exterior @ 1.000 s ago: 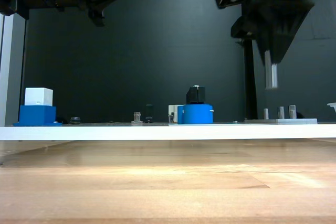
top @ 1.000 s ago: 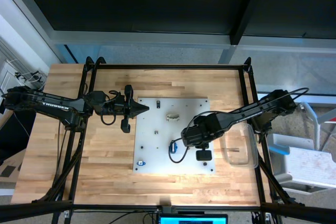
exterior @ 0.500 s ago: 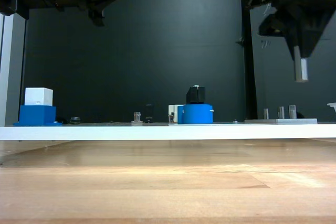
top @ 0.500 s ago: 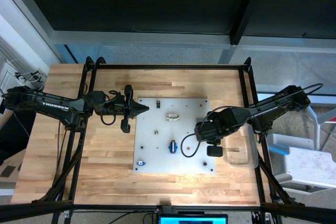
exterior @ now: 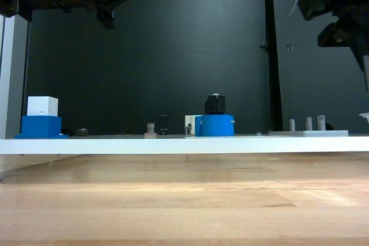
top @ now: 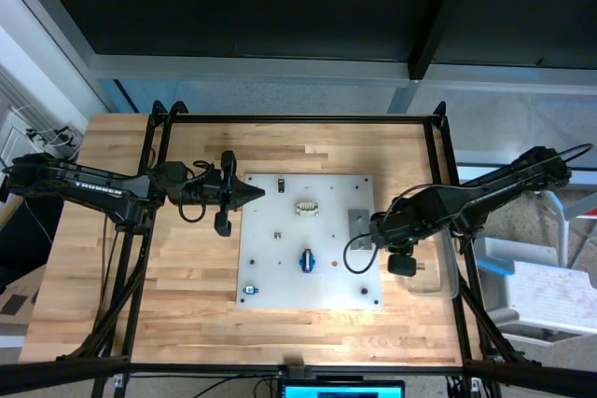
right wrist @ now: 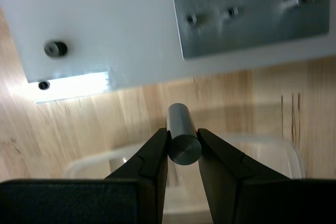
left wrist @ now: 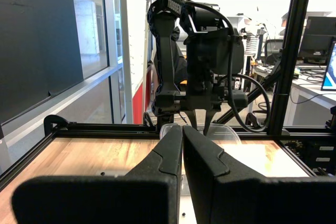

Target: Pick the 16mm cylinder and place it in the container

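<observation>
In the right wrist view my right gripper (right wrist: 182, 131) is shut on the 16mm cylinder (right wrist: 184, 148), a short silver-grey metal piece held end-on between the fingers. The clear container (right wrist: 283, 153) lies just beneath and beyond it, on the wood past the board's edge. From above, the right gripper (top: 399, 256) hangs over the left rim of the container (top: 440, 272), at the board's right edge. In the low view it sits high at the far right (exterior: 362, 67). My left gripper (top: 257, 191) is shut and empty, raised at the board's left side.
A grey metal block (top: 359, 227) with thin pegs (right wrist: 230, 12) lies on the white board (top: 280, 267) beside the right gripper. A blue upright part (top: 307, 260) stands mid-board and a blue-and-white block (exterior: 41, 117) near its front left. The black frame rails border the table.
The right arm has carried the cylinder rightward from over the board's middle to the container's left rim. The left arm has not moved.
</observation>
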Robot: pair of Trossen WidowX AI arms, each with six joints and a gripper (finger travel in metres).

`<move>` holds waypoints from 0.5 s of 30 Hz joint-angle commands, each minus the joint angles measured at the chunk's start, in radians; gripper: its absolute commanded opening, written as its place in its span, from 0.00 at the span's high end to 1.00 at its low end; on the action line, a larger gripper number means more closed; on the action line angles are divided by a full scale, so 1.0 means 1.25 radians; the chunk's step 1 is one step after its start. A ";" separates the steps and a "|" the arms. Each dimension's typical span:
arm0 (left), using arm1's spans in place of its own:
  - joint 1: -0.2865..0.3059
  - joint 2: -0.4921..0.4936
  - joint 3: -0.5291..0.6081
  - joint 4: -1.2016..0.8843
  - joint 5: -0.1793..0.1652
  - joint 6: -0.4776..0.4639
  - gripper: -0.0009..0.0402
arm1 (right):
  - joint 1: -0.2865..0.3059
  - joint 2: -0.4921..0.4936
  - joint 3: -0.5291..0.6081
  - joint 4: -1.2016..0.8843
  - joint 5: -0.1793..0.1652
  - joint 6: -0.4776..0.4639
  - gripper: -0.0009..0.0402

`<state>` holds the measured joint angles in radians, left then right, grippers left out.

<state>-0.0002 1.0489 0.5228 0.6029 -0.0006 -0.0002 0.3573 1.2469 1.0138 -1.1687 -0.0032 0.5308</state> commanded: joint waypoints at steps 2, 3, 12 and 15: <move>0.000 0.000 0.000 0.000 0.000 0.000 0.98 | 0.013 -0.042 -0.033 -0.014 -0.001 0.027 0.91; 0.000 0.000 0.000 0.000 0.000 0.000 0.98 | 0.016 -0.050 -0.039 -0.020 -0.001 0.034 0.91; 0.000 0.000 0.000 0.000 0.000 0.000 0.98 | 0.063 -0.108 -0.093 -0.043 -0.043 0.093 0.91; 0.000 0.000 0.000 0.000 0.000 0.000 0.98 | 0.086 -0.115 -0.111 -0.042 -0.063 0.111 0.91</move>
<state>-0.0002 1.0489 0.5228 0.6025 -0.0006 -0.0002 0.4545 1.1049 0.8833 -1.2232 -0.0723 0.6598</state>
